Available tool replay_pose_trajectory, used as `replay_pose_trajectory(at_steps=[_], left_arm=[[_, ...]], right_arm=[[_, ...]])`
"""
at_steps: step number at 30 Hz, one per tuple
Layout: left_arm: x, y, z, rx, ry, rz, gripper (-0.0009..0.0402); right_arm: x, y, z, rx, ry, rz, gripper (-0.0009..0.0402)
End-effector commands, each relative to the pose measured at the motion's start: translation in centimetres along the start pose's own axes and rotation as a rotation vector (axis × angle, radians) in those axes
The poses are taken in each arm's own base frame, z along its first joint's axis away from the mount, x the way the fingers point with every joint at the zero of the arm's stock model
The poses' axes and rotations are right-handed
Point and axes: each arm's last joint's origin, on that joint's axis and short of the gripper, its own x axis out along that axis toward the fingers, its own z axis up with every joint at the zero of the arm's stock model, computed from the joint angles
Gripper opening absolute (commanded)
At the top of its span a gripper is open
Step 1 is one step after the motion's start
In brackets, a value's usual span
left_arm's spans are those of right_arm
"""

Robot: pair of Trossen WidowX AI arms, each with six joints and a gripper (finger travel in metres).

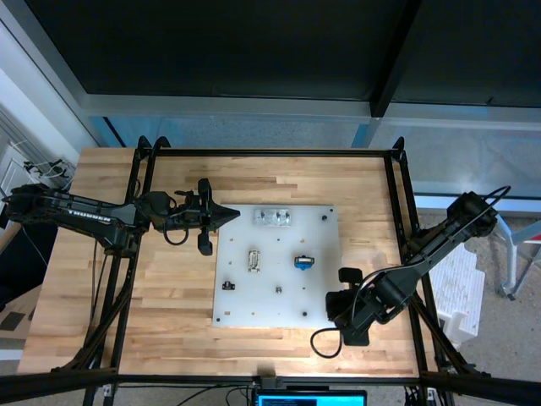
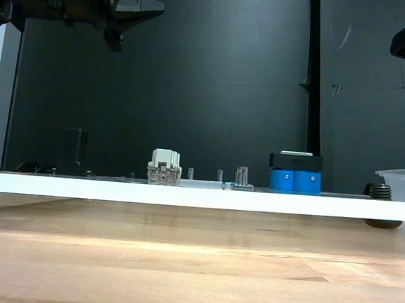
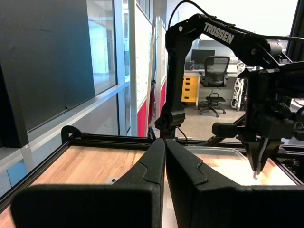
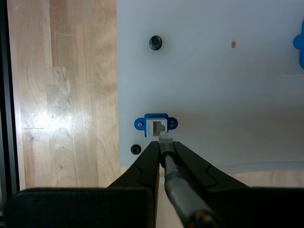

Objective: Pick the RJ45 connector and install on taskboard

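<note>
My right pincer [image 4: 162,146] is pinched narrow on the RJ45 connector [image 4: 164,137], whose grey cable [image 4: 175,183] runs back between my fingers. Just ahead of my fingertips the plug's nose meets the blue-framed socket [image 4: 156,125] on the taskboard [image 4: 213,85]; whether it is seated I cannot tell. My left pincer [image 1: 230,215] hangs high, fingers pressed together on nothing, the board's far left corner beneath it.

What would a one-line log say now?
right gripper: shut on plug | plug: lined up with blue socket on board | left gripper: shut, raised at board's left edge
</note>
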Motion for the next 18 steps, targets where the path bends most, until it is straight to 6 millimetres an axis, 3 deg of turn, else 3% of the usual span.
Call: replay_pose_trajectory(at_steps=[1,18], left_arm=[[0.0,0.0,0.0,0.0,0.0,0.0,0.0],[0.0,0.0,0.0,0.0,0.0,0.0,0.0]], right_arm=[[0.4,0.3,0.3,-0.005,0.004,-0.004,0.0],[1.5,0.6,0.2,-0.01,0.015,-0.014,0.0]])
